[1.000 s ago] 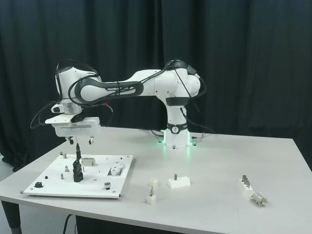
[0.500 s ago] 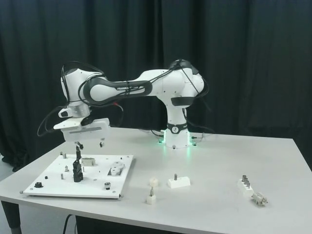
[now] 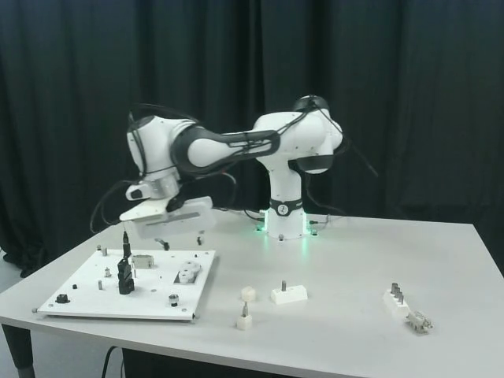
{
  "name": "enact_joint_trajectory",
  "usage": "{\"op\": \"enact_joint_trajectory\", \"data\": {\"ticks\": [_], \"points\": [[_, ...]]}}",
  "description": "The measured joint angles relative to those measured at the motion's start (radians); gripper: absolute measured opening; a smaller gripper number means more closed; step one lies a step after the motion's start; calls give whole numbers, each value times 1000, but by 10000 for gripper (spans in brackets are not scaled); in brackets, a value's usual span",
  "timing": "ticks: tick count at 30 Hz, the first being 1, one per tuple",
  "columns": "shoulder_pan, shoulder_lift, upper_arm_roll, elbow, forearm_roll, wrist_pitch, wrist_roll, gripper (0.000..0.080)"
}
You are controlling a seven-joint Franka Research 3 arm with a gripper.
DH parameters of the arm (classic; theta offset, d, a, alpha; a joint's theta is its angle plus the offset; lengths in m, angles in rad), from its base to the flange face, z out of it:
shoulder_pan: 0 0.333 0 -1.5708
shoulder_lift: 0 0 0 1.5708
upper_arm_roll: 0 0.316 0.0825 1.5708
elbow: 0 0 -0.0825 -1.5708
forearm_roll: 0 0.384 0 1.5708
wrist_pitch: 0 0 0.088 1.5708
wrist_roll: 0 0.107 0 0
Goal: Pick square peg 3.
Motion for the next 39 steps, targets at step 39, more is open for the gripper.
{"op": "enact_joint_trajectory", "data": {"ticks": [39], "points": [[557, -13, 108, -323, -49, 320, 61, 800]]}}
